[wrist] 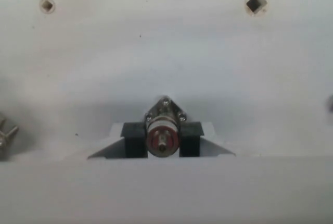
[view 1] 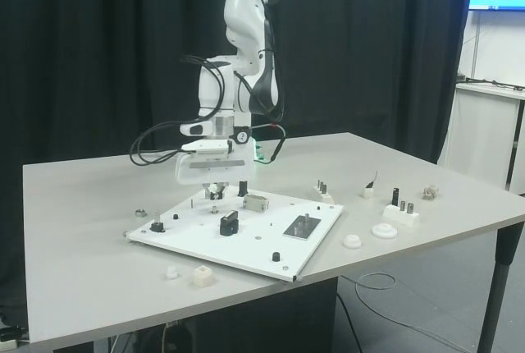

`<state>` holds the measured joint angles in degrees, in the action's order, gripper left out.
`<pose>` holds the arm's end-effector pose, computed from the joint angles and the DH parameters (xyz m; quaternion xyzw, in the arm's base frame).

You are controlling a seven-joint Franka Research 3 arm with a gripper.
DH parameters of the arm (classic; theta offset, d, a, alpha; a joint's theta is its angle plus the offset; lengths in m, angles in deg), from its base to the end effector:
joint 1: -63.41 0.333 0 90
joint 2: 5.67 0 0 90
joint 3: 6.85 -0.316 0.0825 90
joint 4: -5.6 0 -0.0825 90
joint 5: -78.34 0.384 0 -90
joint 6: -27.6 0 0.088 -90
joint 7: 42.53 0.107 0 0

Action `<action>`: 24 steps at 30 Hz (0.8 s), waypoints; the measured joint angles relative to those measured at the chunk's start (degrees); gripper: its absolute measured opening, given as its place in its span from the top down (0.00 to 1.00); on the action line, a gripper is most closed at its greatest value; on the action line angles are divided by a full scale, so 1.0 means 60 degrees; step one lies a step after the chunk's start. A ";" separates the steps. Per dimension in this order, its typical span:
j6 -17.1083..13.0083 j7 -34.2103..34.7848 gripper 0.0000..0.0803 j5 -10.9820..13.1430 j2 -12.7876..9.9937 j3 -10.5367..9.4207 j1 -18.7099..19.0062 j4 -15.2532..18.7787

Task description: Insert BNC.

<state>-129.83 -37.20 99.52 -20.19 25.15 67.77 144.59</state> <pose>0.4345 -0.2513 0.2308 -0.9014 0.4282 -0.0643 0.0019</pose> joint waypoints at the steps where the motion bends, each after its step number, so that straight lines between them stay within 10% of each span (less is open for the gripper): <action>1: 0.0000 0.0000 0.84 0.0021 -0.0004 0.0000 -0.0001 0.0003; 24: 0.0000 0.0000 0.84 0.0298 -0.0340 -0.0001 -0.0002 -0.0100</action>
<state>-129.83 -37.20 101.31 -22.23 25.14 67.76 143.99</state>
